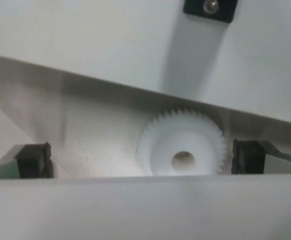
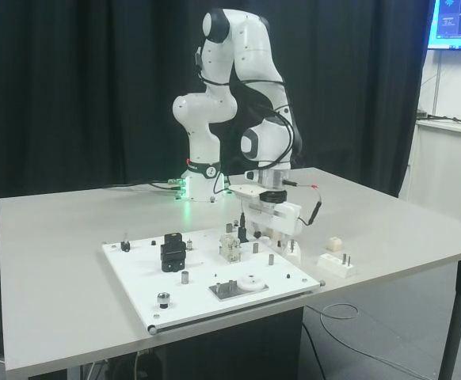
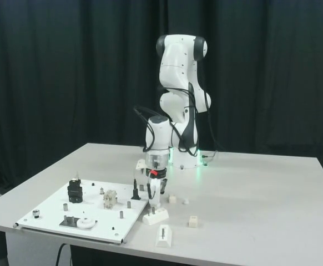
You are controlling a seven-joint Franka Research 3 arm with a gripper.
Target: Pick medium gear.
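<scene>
In the wrist view a white toothed gear point(image 1: 183, 145) with a round centre hole lies flat in a white holder, partly hidden behind a white edge in front. My gripper point(image 1: 141, 159) is open, its black fingertips point(image 1: 34, 161) far apart on either side of the gear, which sits much closer to one of them. Neither fingertip touches it. From the room, the gripper point(image 2: 268, 229) point(image 3: 155, 194) hangs low over a white holder point(image 3: 155, 215) beside the white board's edge. This gear does not show in the room views. Another white gear point(image 2: 252, 283) point(image 3: 85, 223) lies on the board.
The white board point(image 2: 135, 261) carries a black block point(image 2: 172, 235), a metal plate with pegs point(image 2: 229, 290) and several small posts. Small white blocks point(image 2: 337, 255) point(image 3: 193, 221) lie on the grey table point(image 2: 56, 229) beside the board. The arm's base stands behind.
</scene>
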